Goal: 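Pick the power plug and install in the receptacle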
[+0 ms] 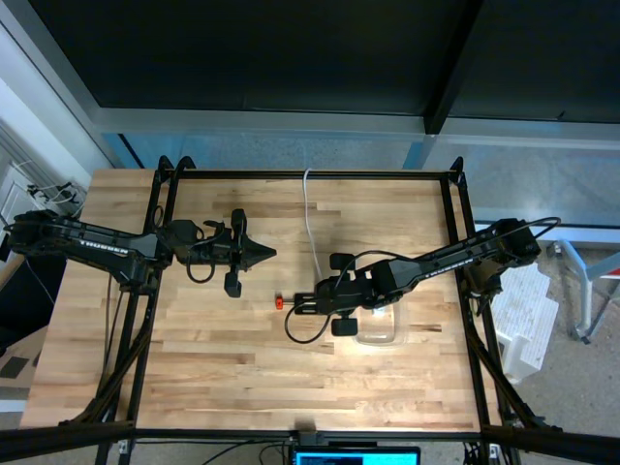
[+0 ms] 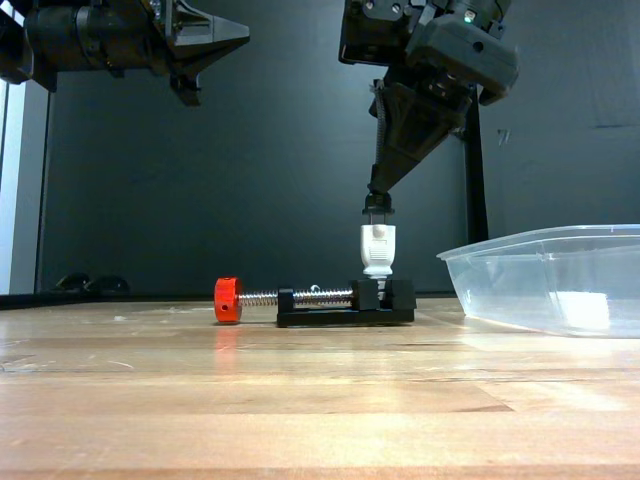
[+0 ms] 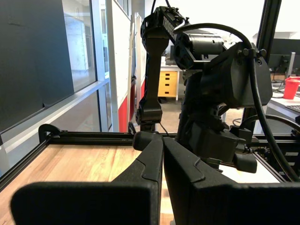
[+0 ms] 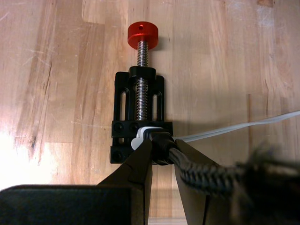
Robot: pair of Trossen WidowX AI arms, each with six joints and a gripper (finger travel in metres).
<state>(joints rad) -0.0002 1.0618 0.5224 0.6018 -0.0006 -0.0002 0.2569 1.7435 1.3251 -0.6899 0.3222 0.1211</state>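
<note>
The receptacle (image 2: 345, 303) is a black fixture lying on the table with a red knob (image 2: 228, 300) at its left end. Its white socket (image 2: 377, 250) stands upright in it, and a white cable (image 4: 243, 125) leads away. The small black power plug (image 2: 377, 211) sits right on top of the white socket, touching it. My right gripper (image 2: 377, 198) points straight down and is shut on the plug (image 4: 161, 142), whose braided cord runs back between the fingers. My left gripper (image 1: 263, 254) hovers high at the left, shut and holding nothing.
A clear plastic tray (image 2: 500, 272) stands just right of the receptacle, with a small pale piece (image 2: 585, 310) inside. Black frame rails (image 1: 310, 175) border the wooden table. The white cable (image 1: 312, 223) runs toward the far edge.
</note>
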